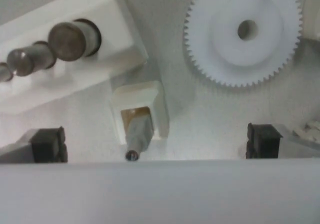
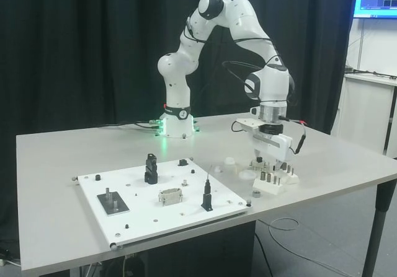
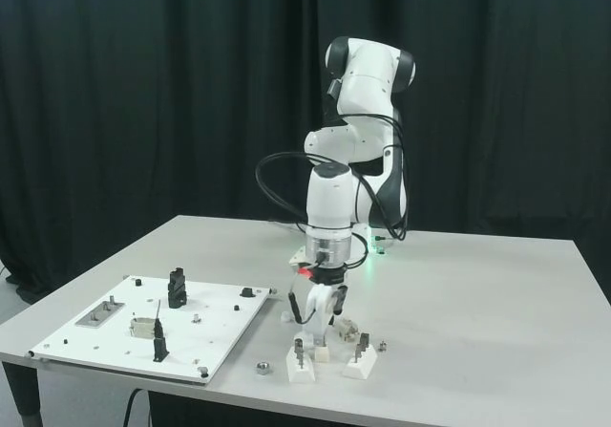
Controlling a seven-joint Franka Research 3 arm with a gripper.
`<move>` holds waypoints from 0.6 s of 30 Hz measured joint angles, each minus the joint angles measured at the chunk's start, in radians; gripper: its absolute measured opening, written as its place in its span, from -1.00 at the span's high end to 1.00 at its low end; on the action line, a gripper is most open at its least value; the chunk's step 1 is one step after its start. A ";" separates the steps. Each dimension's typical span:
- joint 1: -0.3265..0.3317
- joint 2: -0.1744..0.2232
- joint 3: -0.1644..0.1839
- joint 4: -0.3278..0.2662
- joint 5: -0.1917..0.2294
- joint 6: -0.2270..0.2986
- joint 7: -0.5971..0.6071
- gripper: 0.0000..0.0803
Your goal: Pick Ethernet.
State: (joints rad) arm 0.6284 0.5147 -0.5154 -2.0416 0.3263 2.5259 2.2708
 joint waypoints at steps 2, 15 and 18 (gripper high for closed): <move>0.001 0.000 0.000 -0.002 0.001 0.002 -0.001 -0.99; 0.002 0.007 0.001 -0.004 0.002 0.002 -0.005 -0.99; 0.002 0.010 0.001 -0.004 0.003 0.002 -0.005 -0.99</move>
